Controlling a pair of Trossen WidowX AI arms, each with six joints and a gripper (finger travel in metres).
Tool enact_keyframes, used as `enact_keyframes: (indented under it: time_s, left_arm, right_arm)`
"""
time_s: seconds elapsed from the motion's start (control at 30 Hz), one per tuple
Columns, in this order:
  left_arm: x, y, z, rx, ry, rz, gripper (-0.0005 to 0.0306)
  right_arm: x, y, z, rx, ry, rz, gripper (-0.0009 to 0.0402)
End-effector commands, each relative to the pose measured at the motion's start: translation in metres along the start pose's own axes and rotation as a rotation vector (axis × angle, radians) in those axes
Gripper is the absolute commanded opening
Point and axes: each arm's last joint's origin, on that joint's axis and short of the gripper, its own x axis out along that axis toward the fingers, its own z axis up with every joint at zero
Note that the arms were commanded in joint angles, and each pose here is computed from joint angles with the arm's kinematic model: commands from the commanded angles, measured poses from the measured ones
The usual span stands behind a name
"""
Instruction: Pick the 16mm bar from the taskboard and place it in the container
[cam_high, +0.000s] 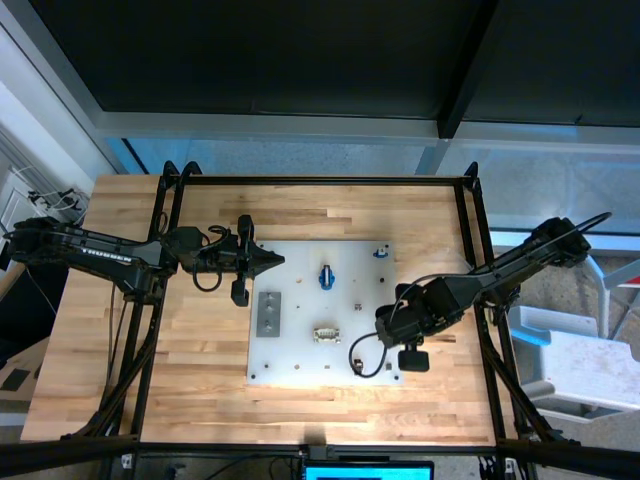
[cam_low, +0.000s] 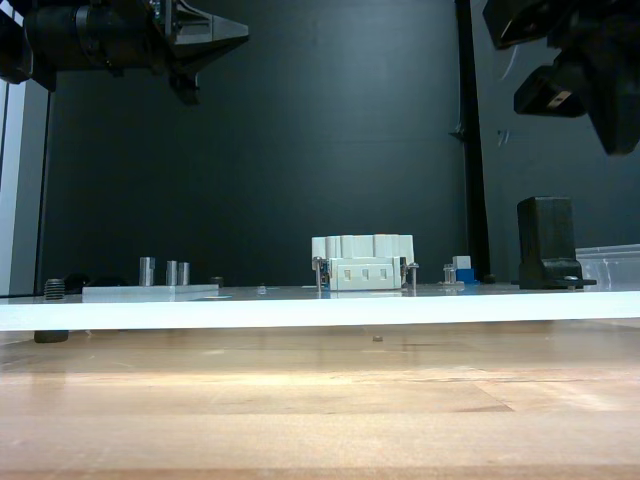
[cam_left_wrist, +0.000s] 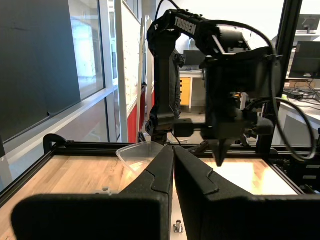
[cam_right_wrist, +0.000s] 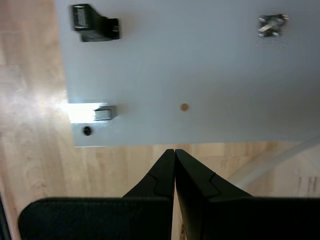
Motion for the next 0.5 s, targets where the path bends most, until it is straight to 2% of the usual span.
enact_keyframes:
  time_s: [0.03, 0.17, 0.5]
  left_arm:
    - [0.0, 0.0, 0.0, 0.0, 0.0, 0.0, 0.0]
    - [0.0, 0.0, 0.0, 0.0, 0.0, 0.0, 0.0]
    - [0.0, 0.0, 0.0, 0.0, -0.001, 0.0, 0.0]
  right_arm:
    - [0.0, 0.01, 0.005, -0.019, 0.0, 0.004, 0.0]
    - [-0.001, 0.021, 0.012, -0.038, -0.004, 0.012, 0.0]
    - [-0.001, 0.04, 0.022, -0.031, 0.018, 0.009, 0.0]
